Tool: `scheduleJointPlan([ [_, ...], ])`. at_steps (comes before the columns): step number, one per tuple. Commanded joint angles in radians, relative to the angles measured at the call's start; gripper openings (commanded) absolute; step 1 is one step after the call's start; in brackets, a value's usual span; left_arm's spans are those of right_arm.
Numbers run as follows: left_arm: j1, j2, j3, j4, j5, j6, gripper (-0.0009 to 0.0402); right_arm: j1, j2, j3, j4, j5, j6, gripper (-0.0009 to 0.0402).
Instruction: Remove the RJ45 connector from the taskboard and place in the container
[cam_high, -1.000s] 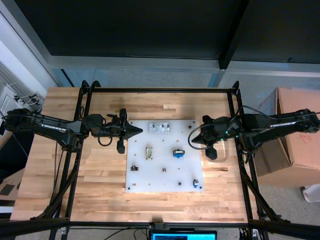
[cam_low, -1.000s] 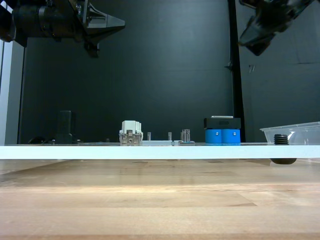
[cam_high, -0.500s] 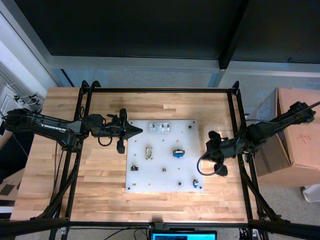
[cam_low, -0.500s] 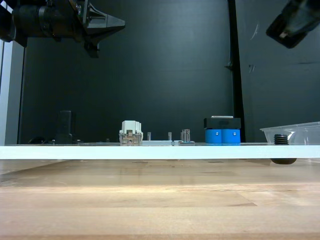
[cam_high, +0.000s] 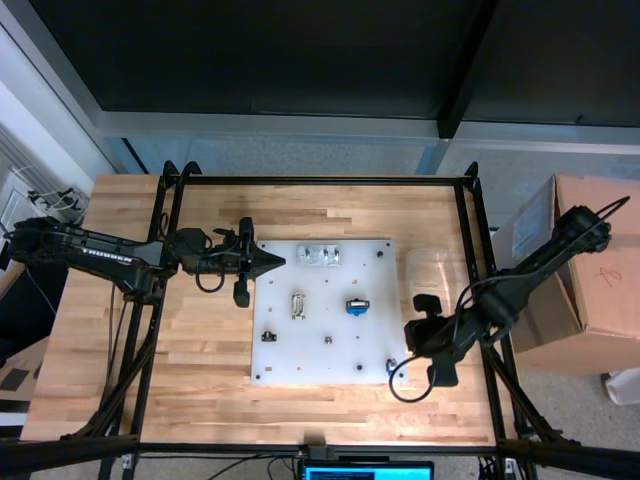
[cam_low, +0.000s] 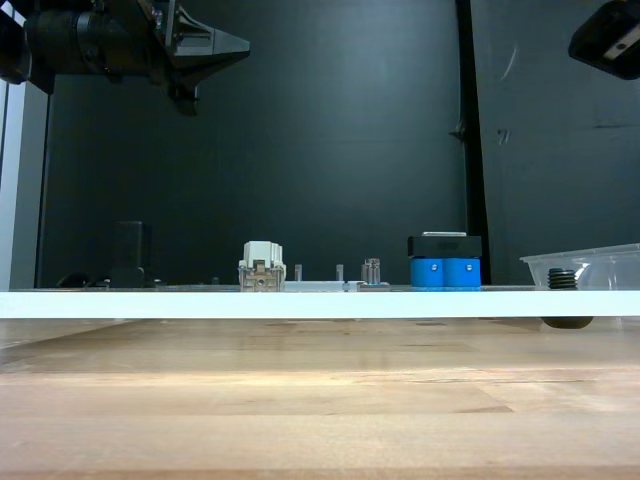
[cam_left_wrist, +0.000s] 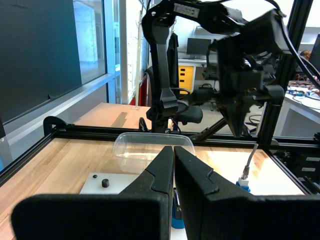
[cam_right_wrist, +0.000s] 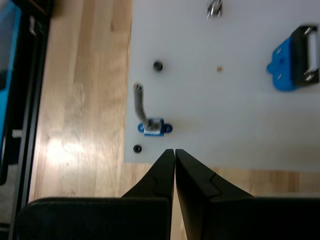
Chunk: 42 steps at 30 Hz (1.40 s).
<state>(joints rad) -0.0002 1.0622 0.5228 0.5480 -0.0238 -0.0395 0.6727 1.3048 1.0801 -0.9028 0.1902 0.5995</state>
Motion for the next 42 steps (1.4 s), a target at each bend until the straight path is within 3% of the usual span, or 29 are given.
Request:
scheduleJointPlan([
  [1,0.000,0.000,0.000,0.000,0.000,0.000,0.0000,0.009,0.065,0.036,-0.031,0.000,0.037,0.0023],
  [12,0.000,0.000,0.000,0.000,0.000,0.000,0.0000,0.015,0.207,0.056,0.027,0.000,0.084,0.0161],
  [18,0.000,0.000,0.000,0.000,0.000,0.000,0.0000,0.015,0.261,0.055,0.057,0.002,0.093,0.0202],
  [32,0.000,0.000,0.000,0.000,0.000,0.000,0.0000,0.018,0.308,0.020,0.123,0.026,0.092,0.0184],
  [42,0.000,0.000,0.000,0.000,0.000,0.000,0.0000,0.021,0.307,-0.007,0.174,0.026,0.088,0.0122],
])
